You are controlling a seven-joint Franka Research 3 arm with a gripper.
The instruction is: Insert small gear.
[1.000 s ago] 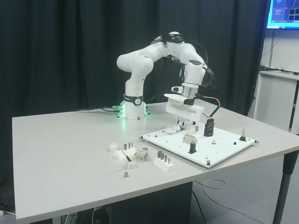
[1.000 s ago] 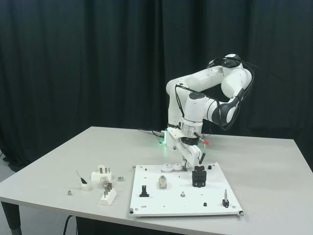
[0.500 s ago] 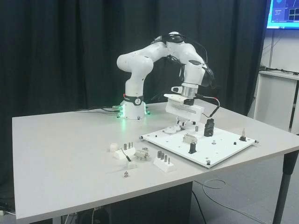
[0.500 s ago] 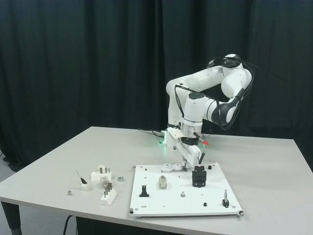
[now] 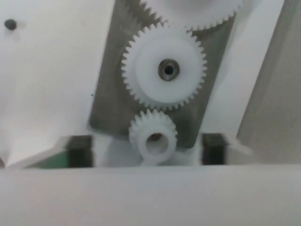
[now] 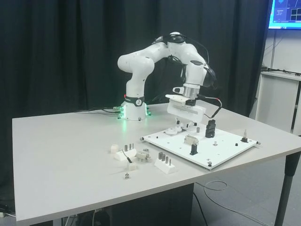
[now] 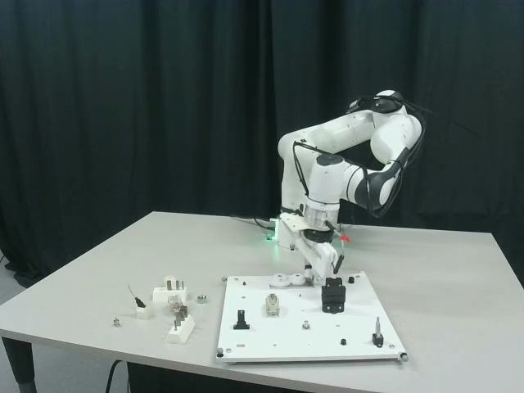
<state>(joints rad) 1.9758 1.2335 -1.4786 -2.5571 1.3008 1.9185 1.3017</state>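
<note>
I'm seeing the small gear (image 5: 153,136) sitting on the grey plate (image 5: 110,103), meshing with the larger gear (image 5: 164,66); my gripper (image 5: 146,150) is hovering above, fingers spread, released.

The small gear (image 5: 153,135) and the larger gear (image 5: 163,67) are white on a grey plate (image 5: 109,101). The board (image 7: 278,331) is white, the table (image 6: 61,146) grey, the curtain (image 7: 147,98) black.

Loose fixtures (image 6: 164,164) left of board (image 6: 225,149)
</note>
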